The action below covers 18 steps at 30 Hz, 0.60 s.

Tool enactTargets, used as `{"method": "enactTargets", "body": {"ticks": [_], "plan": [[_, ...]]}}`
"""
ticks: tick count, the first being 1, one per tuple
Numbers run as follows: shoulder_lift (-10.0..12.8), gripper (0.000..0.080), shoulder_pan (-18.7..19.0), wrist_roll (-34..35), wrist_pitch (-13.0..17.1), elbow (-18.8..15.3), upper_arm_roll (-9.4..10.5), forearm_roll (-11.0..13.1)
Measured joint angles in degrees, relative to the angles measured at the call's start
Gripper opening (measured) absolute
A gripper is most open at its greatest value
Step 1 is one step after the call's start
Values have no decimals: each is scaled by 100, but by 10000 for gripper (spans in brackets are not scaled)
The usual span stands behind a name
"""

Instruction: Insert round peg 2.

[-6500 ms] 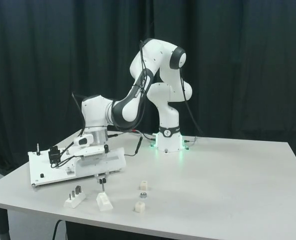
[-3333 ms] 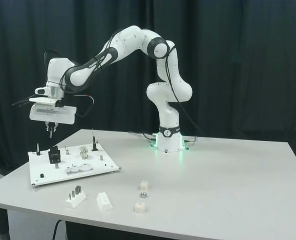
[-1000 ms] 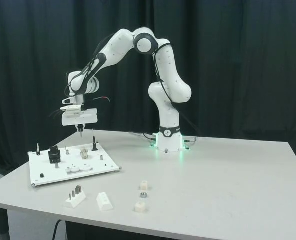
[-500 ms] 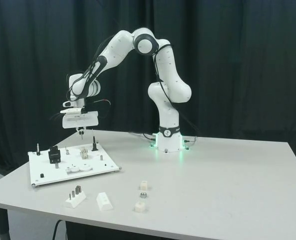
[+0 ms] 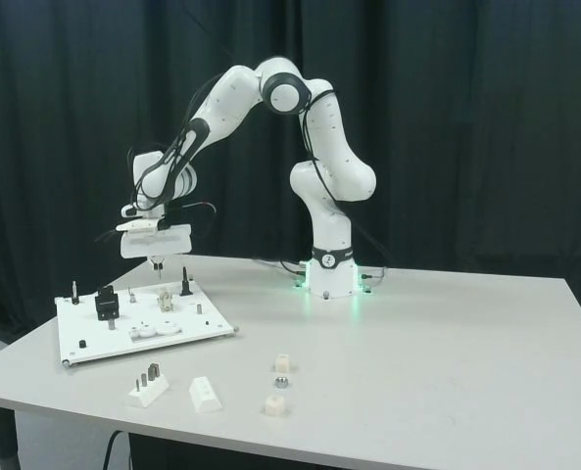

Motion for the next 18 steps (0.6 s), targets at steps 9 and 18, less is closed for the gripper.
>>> {"method": "enactTargets", "body": {"ticks": [9, 18], "plan": [[156, 71, 28, 0, 114, 2, 63, 234], [239, 71, 28, 0, 221, 2, 148, 347]]}}
